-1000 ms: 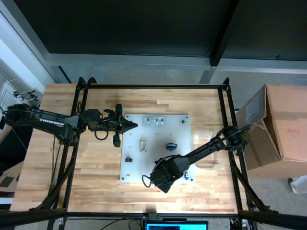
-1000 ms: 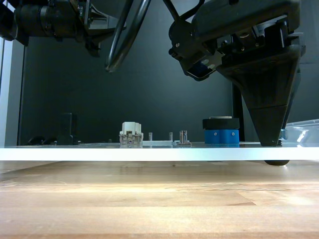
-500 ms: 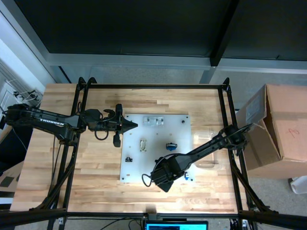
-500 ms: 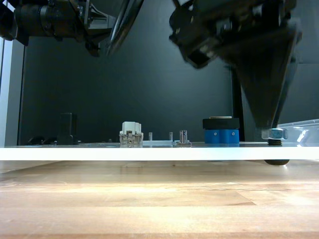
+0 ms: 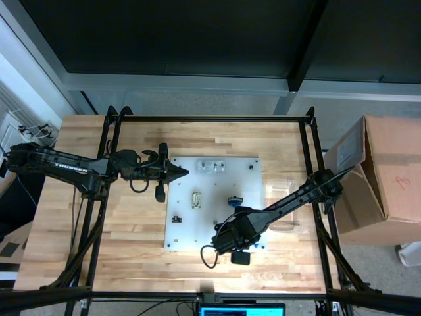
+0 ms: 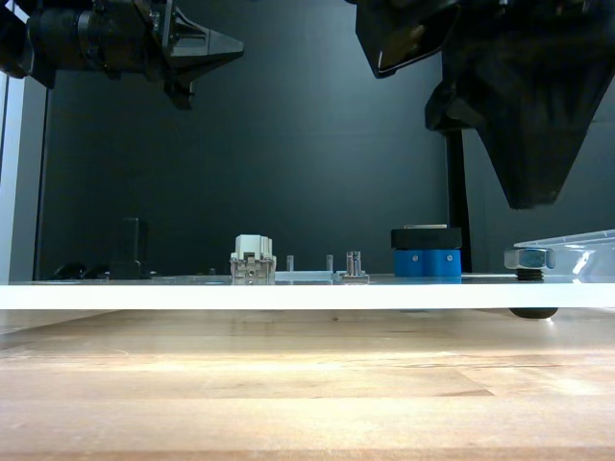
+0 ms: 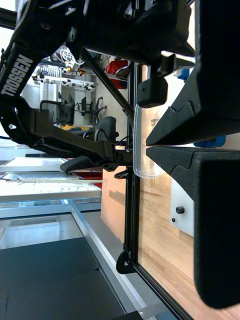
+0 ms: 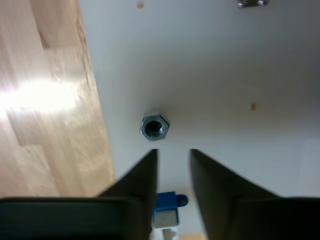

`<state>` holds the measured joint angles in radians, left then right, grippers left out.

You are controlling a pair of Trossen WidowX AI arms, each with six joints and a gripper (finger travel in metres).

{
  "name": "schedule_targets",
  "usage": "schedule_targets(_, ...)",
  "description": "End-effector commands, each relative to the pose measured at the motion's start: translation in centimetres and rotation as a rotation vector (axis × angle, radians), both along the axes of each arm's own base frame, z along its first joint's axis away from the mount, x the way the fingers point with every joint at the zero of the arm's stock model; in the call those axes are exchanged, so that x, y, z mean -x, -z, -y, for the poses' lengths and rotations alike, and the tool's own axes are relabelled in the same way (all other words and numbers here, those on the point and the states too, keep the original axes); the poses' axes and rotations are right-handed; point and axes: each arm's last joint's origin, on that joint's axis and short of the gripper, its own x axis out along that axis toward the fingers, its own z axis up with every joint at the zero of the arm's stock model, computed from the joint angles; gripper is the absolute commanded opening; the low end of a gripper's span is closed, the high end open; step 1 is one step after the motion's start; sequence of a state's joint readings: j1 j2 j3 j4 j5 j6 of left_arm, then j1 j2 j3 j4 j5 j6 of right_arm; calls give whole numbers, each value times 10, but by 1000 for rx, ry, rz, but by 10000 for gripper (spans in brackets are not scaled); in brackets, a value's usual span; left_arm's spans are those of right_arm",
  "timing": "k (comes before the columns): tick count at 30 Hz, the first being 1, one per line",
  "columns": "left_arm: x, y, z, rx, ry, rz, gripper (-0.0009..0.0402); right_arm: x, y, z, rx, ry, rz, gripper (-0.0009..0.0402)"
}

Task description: Pick the M12 nut and place it on its threads and fasten

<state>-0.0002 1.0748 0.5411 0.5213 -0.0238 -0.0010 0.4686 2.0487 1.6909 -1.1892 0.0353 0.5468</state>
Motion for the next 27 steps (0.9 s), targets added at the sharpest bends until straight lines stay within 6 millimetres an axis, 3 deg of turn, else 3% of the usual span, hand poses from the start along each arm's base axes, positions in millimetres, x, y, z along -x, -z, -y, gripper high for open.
schedule_targets(1, 0, 0, 0, 0, 0, 0, 0, 2, 7, -2, 28, -60, 9, 6)
schedule_targets(10, 0, 0, 0, 0, 0, 0, 0, 3, 22, -3, 31, -78, 38, 3)
schedule_targets(17, 0, 0, 0, 0, 0, 0, 0, 6, 21, -10, -163, -88, -47, 0)
schedule_targets(27, 0, 0, 0, 0, 0, 0, 0, 9, 11, -1, 46, -28, 37, 0)
